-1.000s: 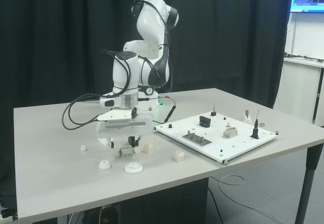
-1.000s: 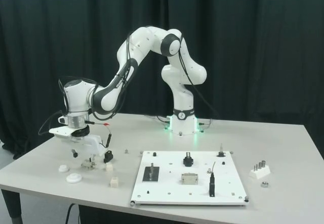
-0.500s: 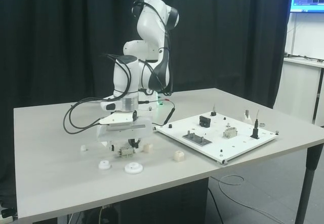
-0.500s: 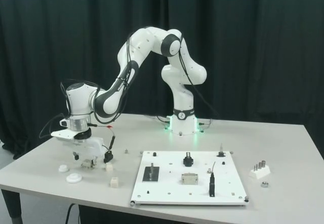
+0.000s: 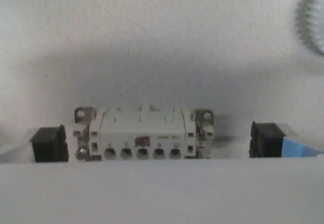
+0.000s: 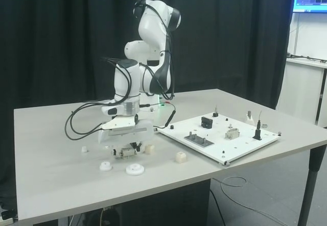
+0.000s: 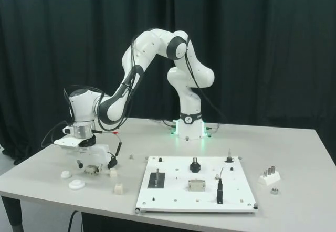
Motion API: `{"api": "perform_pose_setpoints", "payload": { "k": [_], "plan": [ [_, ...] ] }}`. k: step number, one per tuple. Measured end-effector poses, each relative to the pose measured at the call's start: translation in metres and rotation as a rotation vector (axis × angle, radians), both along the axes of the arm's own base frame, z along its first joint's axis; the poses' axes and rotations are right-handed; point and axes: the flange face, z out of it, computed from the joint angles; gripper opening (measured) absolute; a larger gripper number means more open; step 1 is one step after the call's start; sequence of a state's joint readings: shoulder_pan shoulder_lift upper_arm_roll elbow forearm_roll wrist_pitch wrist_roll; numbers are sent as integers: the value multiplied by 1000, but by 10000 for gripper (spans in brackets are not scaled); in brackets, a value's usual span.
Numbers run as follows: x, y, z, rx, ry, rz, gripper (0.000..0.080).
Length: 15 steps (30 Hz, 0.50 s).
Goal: Pick waterproof.
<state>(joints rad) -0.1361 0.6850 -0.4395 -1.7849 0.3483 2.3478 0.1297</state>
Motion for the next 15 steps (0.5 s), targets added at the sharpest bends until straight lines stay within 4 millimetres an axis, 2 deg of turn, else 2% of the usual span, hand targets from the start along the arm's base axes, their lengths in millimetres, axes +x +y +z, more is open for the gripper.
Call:
{"api": "perform_pose_setpoints", "payload": {
  "k": [15],
  "plan": [
    [-2, 2, -11, 8, 12, 61, 800]
  ]
}}
